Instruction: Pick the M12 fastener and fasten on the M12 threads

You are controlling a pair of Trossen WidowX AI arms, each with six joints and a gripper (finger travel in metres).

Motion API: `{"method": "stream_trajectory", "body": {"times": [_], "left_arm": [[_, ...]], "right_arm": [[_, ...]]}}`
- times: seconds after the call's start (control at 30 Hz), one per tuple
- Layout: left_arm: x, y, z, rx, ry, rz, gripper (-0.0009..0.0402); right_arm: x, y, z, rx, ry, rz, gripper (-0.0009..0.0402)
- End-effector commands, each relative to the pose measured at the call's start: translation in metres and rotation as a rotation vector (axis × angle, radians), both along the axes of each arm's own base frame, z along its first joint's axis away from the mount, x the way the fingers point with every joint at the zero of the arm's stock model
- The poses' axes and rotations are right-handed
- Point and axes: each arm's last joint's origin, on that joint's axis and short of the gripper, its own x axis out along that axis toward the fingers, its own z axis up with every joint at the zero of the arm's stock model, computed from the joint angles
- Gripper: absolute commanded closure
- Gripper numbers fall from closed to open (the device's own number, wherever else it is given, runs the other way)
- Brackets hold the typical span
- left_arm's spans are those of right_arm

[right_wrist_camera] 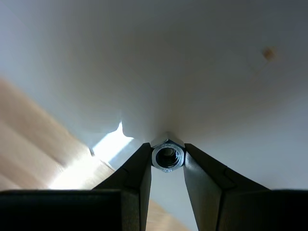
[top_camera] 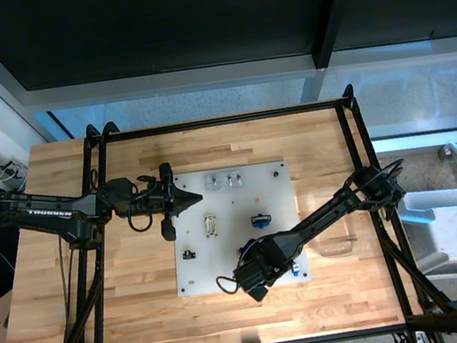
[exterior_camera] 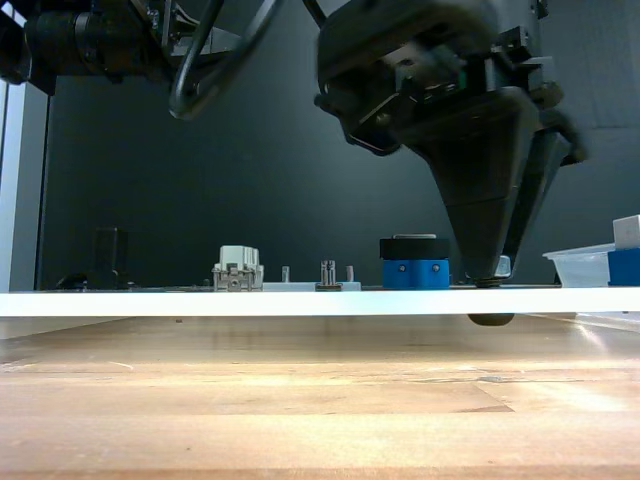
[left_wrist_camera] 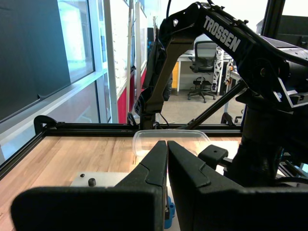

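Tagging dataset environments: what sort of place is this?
Likely a robotics lab in an office: framed wooden table, white task board, office chairs behind. Left gripper shut by the board's far left; right gripper holds the nut at its near edge.

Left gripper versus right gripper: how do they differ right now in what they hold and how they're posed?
The right gripper is clamped on the silver nut; the left gripper is shut on nothing. The right gripper points down at the near edge of the white board; the left gripper lies level over its far left part. Both are shut.
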Motion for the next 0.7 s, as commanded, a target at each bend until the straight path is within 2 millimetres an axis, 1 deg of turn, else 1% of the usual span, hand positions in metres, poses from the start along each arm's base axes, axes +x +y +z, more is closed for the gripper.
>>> {"method": "stream_trajectory", "body": {"times": [0.03,0.13,0.37,0.7], "left_arm": [[0.0000,0.0000,0.0000,0.000,0.000,0.000,0.0393],[0.0000,0.0000,0.0000,0.000,0.000,0.000,0.0393],[0.0000,0.0000,0.0000,0.000,0.000,0.000,0.0393],[0.0000,0.0001,0.0000,0.000,0.000,0.000,0.0393]], "right_arm": [[-0.0001,-0.0007,-0.0005,0.005,0.007,-0.155,0.0380],[-0.0001,-0.0007,-0.0005,0.013,0.010,-0.276,0.0380],[0.0003,-0.0014,-0.0004,0.025,0.011,-0.450,0.0380],[0.0008,-0.0024,-0.0004,0.046,0.018,-0.763,0.0380]]}}
